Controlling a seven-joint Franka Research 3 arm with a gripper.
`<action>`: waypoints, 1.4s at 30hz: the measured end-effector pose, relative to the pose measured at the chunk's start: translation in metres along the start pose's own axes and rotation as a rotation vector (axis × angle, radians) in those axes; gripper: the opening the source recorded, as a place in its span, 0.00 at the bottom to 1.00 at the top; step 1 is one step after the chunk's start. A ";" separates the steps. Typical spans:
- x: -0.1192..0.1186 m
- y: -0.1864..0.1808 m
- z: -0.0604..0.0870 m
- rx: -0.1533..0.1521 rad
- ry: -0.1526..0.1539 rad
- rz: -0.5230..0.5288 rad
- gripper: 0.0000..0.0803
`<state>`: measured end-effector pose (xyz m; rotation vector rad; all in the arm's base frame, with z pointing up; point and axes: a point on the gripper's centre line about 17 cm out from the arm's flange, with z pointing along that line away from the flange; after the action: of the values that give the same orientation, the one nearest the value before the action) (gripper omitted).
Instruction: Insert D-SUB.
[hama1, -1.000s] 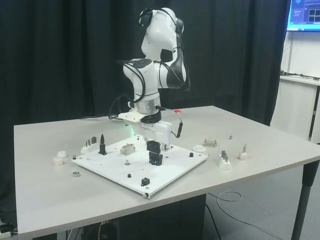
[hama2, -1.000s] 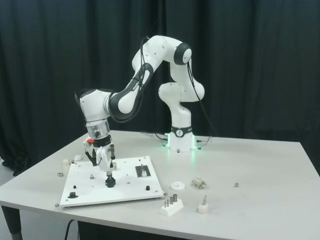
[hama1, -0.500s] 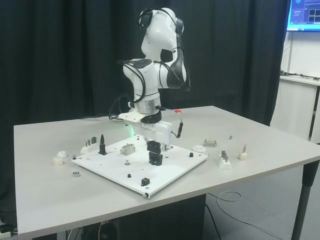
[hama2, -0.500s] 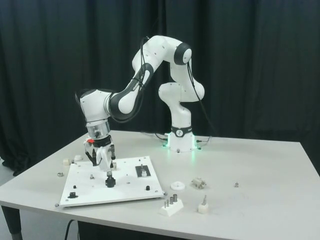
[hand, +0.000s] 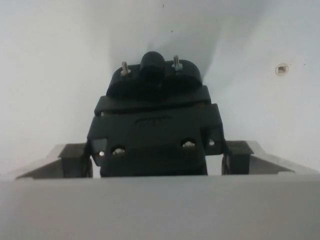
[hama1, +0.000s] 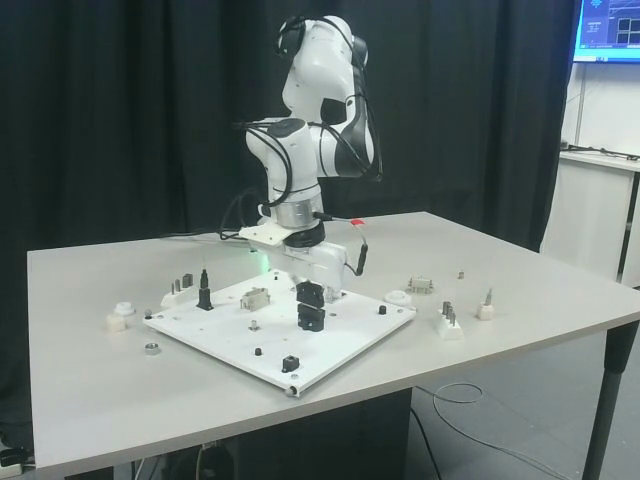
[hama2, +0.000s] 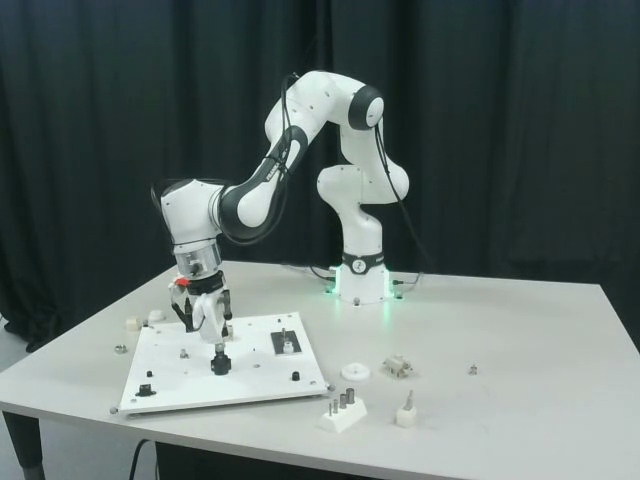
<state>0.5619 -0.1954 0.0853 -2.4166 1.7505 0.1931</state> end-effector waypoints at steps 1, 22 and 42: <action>0.000 0.000 0.000 0.000 0.000 0.000 0.71; 0.001 -0.005 0.000 0.015 0.006 0.004 0.71; 0.002 -0.004 0.000 0.018 0.005 0.058 0.71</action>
<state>0.5662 -0.1962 0.0853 -2.3579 1.8176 0.1767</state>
